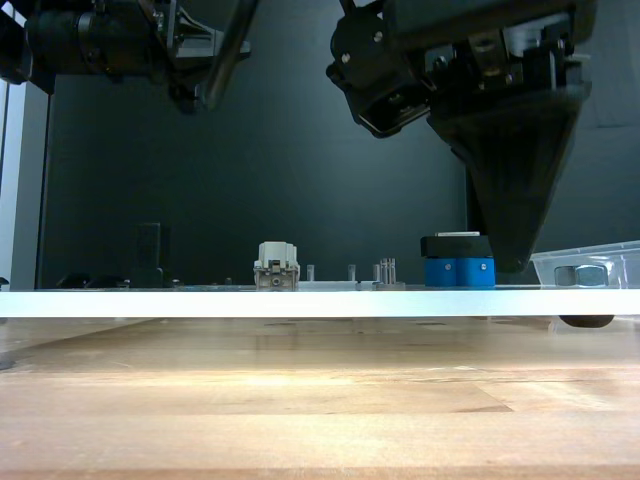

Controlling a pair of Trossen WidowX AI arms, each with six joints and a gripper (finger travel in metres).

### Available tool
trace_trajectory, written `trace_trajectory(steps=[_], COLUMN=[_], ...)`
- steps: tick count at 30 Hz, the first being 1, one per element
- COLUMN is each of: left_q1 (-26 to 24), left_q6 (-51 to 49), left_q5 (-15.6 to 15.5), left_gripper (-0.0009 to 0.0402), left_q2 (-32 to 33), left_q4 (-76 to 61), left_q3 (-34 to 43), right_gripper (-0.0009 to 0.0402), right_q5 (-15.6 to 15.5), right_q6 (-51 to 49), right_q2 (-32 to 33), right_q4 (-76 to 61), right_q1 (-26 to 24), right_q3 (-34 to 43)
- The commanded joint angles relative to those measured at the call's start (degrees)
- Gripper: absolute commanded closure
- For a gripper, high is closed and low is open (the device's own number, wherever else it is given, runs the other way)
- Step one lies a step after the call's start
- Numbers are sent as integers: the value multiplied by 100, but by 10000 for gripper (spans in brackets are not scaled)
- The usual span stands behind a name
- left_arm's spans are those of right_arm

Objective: Unfasten the M12 nut and place it in the container

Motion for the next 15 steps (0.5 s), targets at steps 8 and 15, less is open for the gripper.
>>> trace_trajectory(steps=[8, 15], left_q1=[0, 0], left_q6=[0, 0], left_q5=[2, 2], left_gripper=[393, 393], left_q2=[2, 2], left_q4=[0, 0], left_q3=[0, 0], right_gripper=[392, 393], right_q5=[0, -4], right_q6=[-129, -173], right_q2=[-70, -280], right_q4=[-9, -24], right_q1=[0, -4], right_q3=[-28, -31])
